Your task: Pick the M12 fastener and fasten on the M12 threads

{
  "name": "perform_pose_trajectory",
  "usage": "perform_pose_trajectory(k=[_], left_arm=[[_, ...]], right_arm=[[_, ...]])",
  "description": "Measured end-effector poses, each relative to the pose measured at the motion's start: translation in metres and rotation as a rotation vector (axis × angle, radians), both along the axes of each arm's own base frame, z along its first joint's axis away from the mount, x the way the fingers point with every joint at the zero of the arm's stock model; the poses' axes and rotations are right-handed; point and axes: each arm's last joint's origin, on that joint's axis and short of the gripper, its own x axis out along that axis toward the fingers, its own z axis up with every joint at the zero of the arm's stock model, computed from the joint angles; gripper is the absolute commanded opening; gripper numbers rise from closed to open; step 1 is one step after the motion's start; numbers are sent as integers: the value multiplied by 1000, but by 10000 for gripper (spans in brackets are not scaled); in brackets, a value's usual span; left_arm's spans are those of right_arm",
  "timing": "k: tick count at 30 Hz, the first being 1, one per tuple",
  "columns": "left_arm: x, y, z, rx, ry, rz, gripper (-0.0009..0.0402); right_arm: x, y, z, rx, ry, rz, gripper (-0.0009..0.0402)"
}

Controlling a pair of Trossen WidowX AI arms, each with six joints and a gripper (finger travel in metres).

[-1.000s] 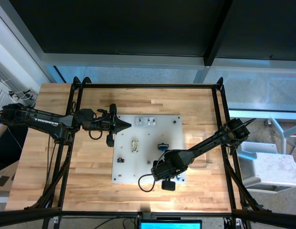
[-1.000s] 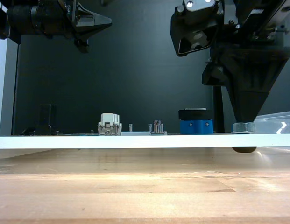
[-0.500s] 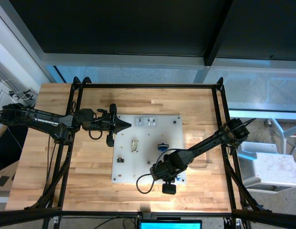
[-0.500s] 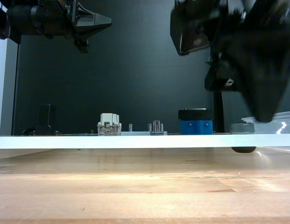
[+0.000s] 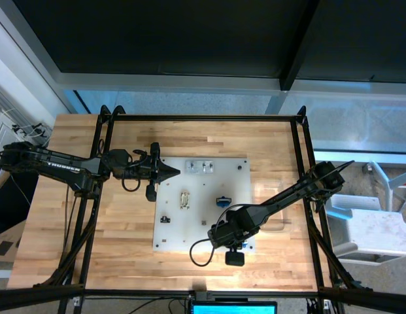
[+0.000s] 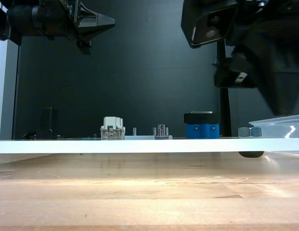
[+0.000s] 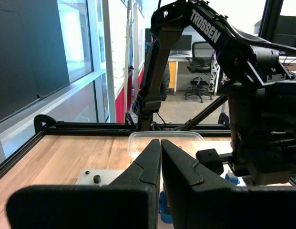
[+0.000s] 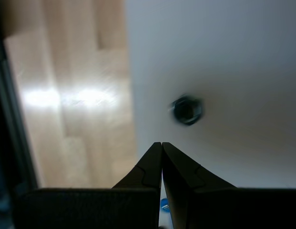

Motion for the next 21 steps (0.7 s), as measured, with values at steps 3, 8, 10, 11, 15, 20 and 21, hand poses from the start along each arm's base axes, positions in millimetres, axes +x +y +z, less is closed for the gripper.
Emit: perform_pose_trajectory(k=[3,8,10,11,15,20,21], left_arm=[[0,0,0,0,0,0,0],[0,0,0,0,0,0,0],[0,0,0,0,0,0,0],[0,0,0,0,0,0,0],[0,0,0,0,0,0,0],[0,0,0,0,0,0,0],[0,0,0,0,0,0,0]], right_arm=[[1,-3,1,-87,-40,-26,0],[4,-3,-5,-139,-53,-52,0],[5,-3,-10,-147,-37,-52,0],[5,-2,-13,-149,-32,-53,0],[7,-2,-17,-148,-27,-54,0],[6,0,-16,-72,6,-36,0],[5,1,-15,-46,16,-28,0]])
